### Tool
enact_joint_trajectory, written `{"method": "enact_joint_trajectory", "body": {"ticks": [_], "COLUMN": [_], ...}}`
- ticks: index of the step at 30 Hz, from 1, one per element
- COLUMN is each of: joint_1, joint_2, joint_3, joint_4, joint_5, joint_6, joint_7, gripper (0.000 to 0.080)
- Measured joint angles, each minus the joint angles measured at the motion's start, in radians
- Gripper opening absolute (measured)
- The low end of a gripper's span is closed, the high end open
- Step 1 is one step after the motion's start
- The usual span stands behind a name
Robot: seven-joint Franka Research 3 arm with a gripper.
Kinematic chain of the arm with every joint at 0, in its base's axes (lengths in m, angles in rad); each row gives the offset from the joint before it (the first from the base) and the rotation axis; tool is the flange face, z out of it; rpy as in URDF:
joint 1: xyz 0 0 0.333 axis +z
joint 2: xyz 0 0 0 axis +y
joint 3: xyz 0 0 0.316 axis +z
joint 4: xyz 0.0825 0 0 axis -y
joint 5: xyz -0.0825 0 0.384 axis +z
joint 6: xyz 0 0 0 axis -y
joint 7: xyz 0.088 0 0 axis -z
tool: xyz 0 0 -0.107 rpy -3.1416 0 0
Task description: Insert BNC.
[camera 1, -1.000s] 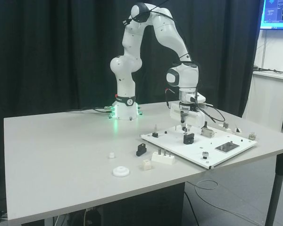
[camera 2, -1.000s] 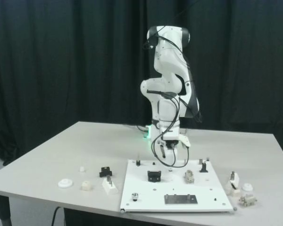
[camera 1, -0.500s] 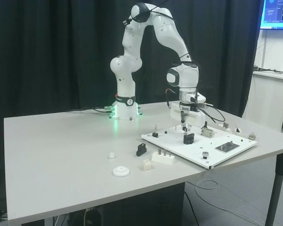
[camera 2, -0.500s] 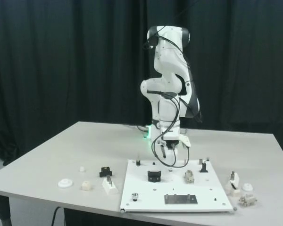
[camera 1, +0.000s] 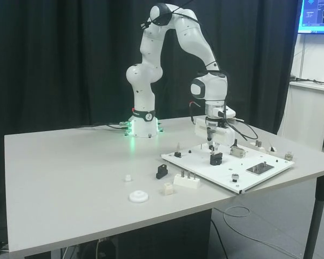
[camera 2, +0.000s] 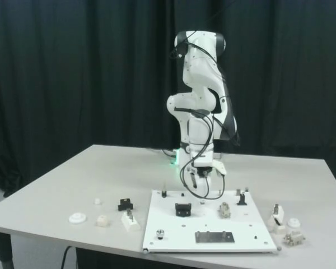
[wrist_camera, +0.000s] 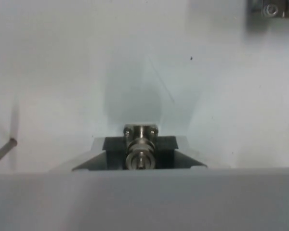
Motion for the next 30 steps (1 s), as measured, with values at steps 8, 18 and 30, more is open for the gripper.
{"method": "enact_joint_trajectory", "body": {"ticks": [8,18,30], "joint_1": [0.000,-0.001,-0.001], "joint_2": [0.000,0.000,0.003], "joint_3": [0.000,0.000,0.000], "joint_4": [0.000,0.003,0.006], "joint_5": [-0.001,-0.003,-0.023], "joint_6": [-0.001,-0.006,-0.009], "joint_7": [-0.103,-0.247,-0.386], "gripper": [0.0121,0.0121,0.0121]}}
